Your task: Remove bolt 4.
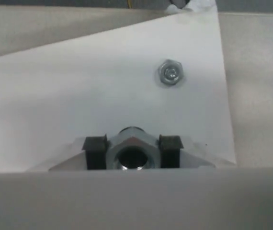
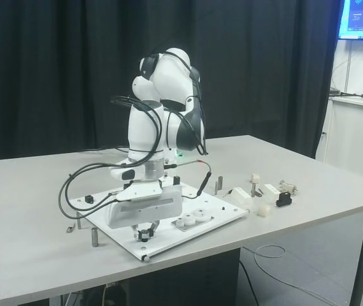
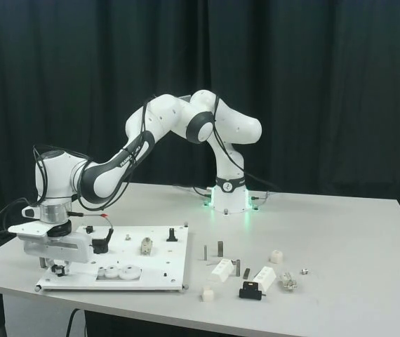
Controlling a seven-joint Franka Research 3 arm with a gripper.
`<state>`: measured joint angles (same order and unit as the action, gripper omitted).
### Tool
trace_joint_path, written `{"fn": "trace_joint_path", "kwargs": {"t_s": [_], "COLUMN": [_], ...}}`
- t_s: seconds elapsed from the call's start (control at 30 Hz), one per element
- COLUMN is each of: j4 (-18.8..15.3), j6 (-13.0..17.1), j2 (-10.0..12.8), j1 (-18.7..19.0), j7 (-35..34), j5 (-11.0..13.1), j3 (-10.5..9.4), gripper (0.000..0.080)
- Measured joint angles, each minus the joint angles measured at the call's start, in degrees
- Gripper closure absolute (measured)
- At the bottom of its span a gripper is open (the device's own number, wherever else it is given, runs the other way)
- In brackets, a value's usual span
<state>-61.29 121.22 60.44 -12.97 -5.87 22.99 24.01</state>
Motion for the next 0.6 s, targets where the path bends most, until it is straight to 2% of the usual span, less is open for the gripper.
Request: {"fn": "trace_joint_path", "kwargs": {"t_s": [0.5,0.6], "j4": [0.07,0.09], "j6": [-0.04,-0.09], "j2": [0.02,0.01], "j1": [0.01,0.03], "j7": [9.16,13.25], "j5": [-0.06,-0.06], "j3": [0.07,0.08], "gripper": [0.0574,0.0574]}}
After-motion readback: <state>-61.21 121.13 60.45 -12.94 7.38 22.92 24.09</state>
